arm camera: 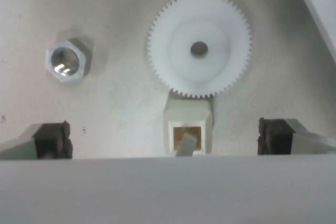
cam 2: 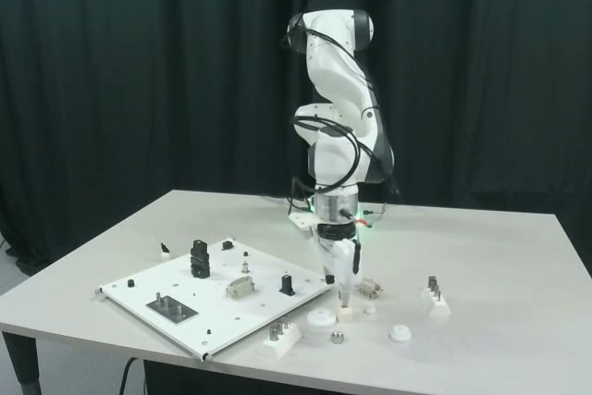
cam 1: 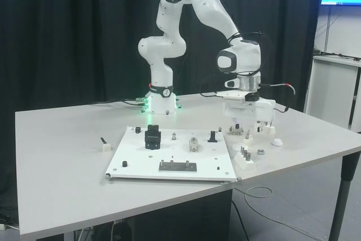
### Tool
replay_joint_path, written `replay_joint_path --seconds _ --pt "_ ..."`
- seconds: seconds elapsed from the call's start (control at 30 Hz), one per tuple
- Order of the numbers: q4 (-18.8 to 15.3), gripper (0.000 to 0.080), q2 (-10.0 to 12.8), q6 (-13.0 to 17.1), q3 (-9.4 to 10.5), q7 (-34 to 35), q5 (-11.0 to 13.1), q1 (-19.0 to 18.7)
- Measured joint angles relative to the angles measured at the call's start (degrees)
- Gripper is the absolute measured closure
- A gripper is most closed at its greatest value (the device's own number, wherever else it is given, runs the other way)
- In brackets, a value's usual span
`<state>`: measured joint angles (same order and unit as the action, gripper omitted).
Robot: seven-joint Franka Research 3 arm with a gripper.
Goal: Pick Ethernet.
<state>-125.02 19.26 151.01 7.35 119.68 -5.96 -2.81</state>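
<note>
The Ethernet plug (arm camera: 188,128) sits in a small white block with a square opening, standing on the grey table. My gripper (arm camera: 164,139) is open and hangs just above it, one black pad (arm camera: 52,140) on each side and clear gaps to the block. In the first room view the gripper (cam 1: 246,123) points straight down over the block (cam 1: 246,135), right of the white board. The second room view shows the gripper (cam 2: 340,290) right above the block (cam 2: 344,313).
A white gear (arm camera: 199,45) lies touching the block, and a metal nut (arm camera: 67,60) rests nearby. The white assembly board (cam 1: 169,153) carries several black and metal parts. White holders with pegs (cam 1: 243,157) and a small metal part (cam 2: 368,288) stand close by.
</note>
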Motion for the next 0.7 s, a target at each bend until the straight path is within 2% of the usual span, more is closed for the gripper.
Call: replay_joint_path --seconds 0.37,0.7 --pt "0.01 0.0005 -1.96 -2.15 -0.37 -0.90 -0.09 0.06" --pt "0.03 0.0003 -2.66 -3.06 -0.39 -1.69 -0.51 0.06"
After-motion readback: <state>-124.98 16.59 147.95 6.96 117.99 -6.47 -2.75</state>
